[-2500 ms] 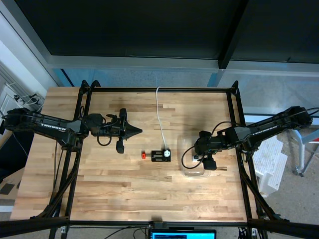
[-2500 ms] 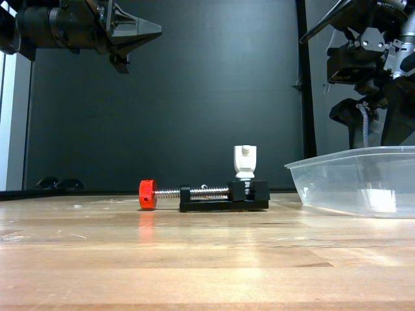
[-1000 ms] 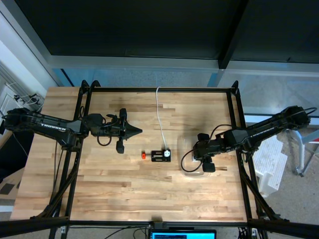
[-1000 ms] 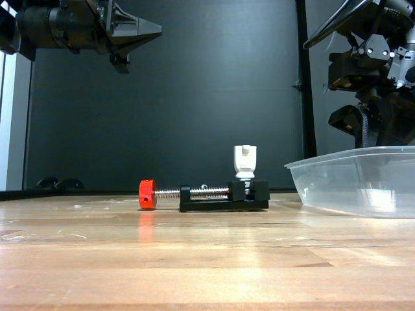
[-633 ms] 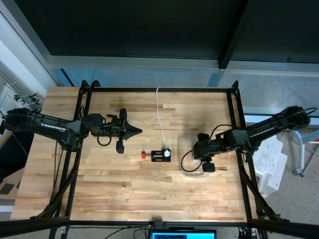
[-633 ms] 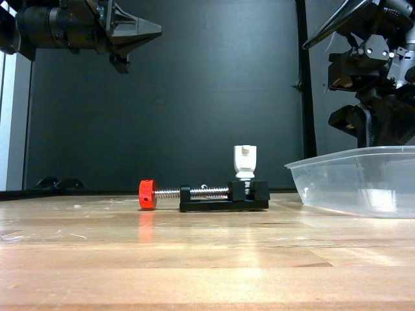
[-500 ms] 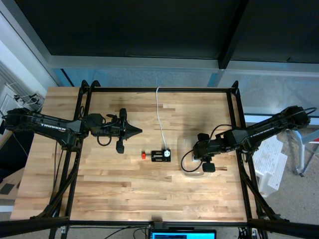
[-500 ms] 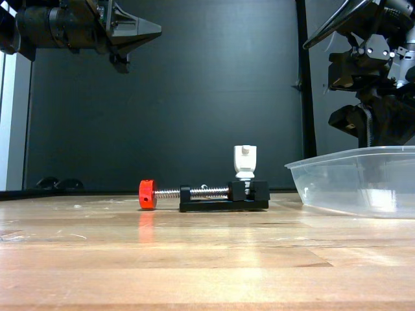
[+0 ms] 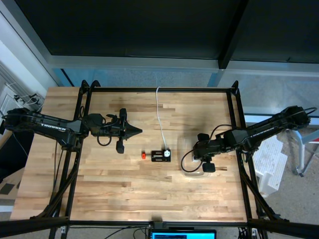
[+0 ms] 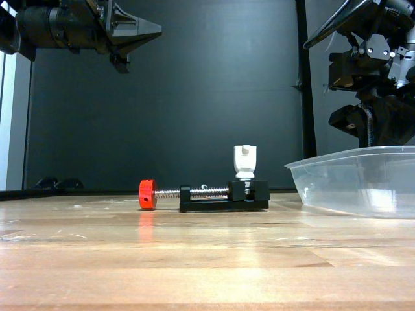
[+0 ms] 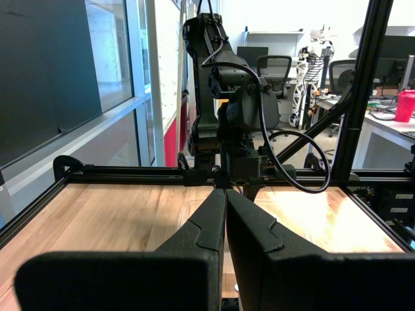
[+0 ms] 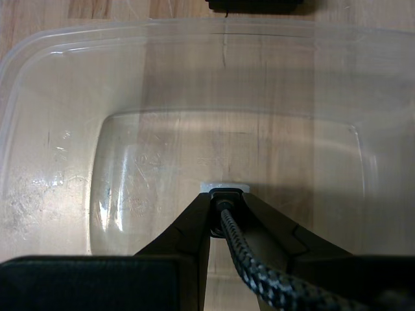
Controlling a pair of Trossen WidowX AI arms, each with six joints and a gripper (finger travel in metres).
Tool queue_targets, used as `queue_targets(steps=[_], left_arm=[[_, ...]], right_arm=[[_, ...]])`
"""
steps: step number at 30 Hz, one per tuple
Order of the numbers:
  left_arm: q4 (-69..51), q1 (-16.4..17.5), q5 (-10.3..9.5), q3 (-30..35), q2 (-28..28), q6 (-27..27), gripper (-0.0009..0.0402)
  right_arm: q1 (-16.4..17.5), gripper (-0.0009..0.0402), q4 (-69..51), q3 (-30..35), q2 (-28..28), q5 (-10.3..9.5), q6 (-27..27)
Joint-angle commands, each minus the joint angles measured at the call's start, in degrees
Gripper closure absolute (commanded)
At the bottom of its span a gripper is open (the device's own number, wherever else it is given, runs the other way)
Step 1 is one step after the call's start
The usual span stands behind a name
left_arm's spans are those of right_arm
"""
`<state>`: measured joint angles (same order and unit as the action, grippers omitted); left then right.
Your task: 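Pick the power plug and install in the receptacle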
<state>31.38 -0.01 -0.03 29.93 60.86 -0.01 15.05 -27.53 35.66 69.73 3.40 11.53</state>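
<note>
In the right wrist view my right gripper (image 12: 222,194) is shut on the power plug (image 12: 221,202), a tiny black body with a braided cord (image 12: 254,262) trailing from it. It is down inside the clear tray (image 12: 194,29), its tips at a small white block (image 12: 224,188) on the tray floor. From above, the right gripper (image 9: 192,157) hangs over the tray (image 9: 192,174). The receptacle (image 9: 167,154) (image 10: 244,160) stands in a black vise (image 10: 224,195) with an orange-red knob (image 10: 147,194). My left gripper (image 9: 136,131) (image 11: 225,192) hovers shut and empty, left of the vise.
A thin white cable (image 9: 160,113) runs from the receptacle to the table's far edge. A black frame (image 9: 159,90) rings the wooden table. The tray (image 10: 363,178) sits just right of the vise.
The right gripper sank lower into the tray and shifted a little left over the first second and a half. In the last half second nothing moves. The left arm stays still.
</note>
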Motion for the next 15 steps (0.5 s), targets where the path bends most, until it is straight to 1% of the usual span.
queue_targets(steps=[1,12,14,15], left_arm=[[0.0,0.0,0.0,0.0,0.0,0.0,0.0393],[0.0,0.0,0.0,0.0,0.0,0.0,0.0393],[0.0,0.0,0.0,0.0,0.0,0.0,0.0393],[0.0,0.0,0.0,0.0,0.0,0.0,0.0393]], right_arm=[[0.0,0.0393,0.0,0.4,0.0,0.02,0.0],[0.0,0.0393,-2.2,2.4,-0.5,0.13,-0.5],[0.0,0.0393,-2.8,2.8,-0.9,0.35,-0.5],[0.0,0.0393,-3.3,3.1,-1.2,0.81,-0.5]])
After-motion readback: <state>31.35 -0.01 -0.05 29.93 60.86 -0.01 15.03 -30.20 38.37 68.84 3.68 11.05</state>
